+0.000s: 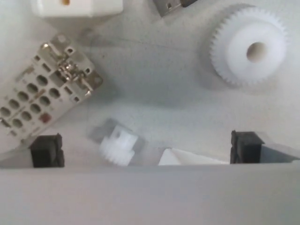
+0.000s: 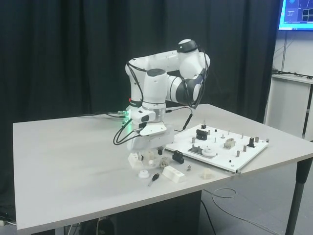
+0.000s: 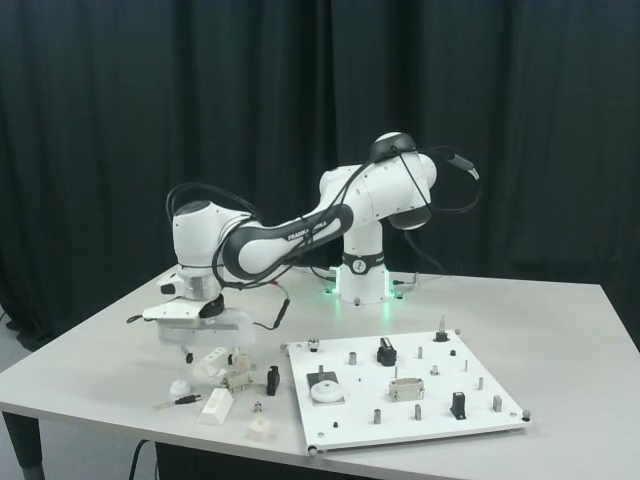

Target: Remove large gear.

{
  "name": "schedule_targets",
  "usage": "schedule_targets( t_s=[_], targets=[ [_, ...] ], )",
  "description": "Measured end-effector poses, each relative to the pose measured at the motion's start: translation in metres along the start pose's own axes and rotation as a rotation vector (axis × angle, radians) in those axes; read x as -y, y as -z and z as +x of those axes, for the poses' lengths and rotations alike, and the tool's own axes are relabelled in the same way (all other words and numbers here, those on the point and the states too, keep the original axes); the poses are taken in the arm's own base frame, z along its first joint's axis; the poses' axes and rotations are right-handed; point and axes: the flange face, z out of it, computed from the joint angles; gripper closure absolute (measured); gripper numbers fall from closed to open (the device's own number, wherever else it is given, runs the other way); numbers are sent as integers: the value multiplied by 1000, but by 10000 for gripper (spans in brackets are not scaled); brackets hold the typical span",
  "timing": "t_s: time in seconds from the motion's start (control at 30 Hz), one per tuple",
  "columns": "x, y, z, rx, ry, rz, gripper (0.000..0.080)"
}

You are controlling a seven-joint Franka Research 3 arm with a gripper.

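— Where's the large gear (image 1: 249, 46)?
— Flat on the table (image 1: 154, 75), off the white board (image 3: 405, 395), beside a small gear (image 1: 118, 145).
— And the claw (image 1: 145, 149)?
— Spread wide, holding nothing, above the loose parts.

One white robot arm (image 3: 300, 230). One grey worktop (image 2: 73, 156). One white board (image 3: 400, 395), carrying one white gear (image 3: 324, 392). Loose gears on the worktop: two in the wrist view, one large (image 1: 248, 46), one small (image 1: 117, 146). One multi-pin connector (image 1: 44, 91).
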Motion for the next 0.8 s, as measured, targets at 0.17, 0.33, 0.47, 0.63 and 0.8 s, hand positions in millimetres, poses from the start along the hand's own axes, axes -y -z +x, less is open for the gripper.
schedule_targets(
  t_s=[0.17,0.33,0.47,0.63,0.8],
  targets=[
    [3,14,1,1,4,-10,14],
    [6,25,3,3,4,-13,3],
    [9,30,4,7,4,-16,3],
    [12,33,4,7,1,-20,3],
    [14,34,5,7,0,-24,3]
  ],
)
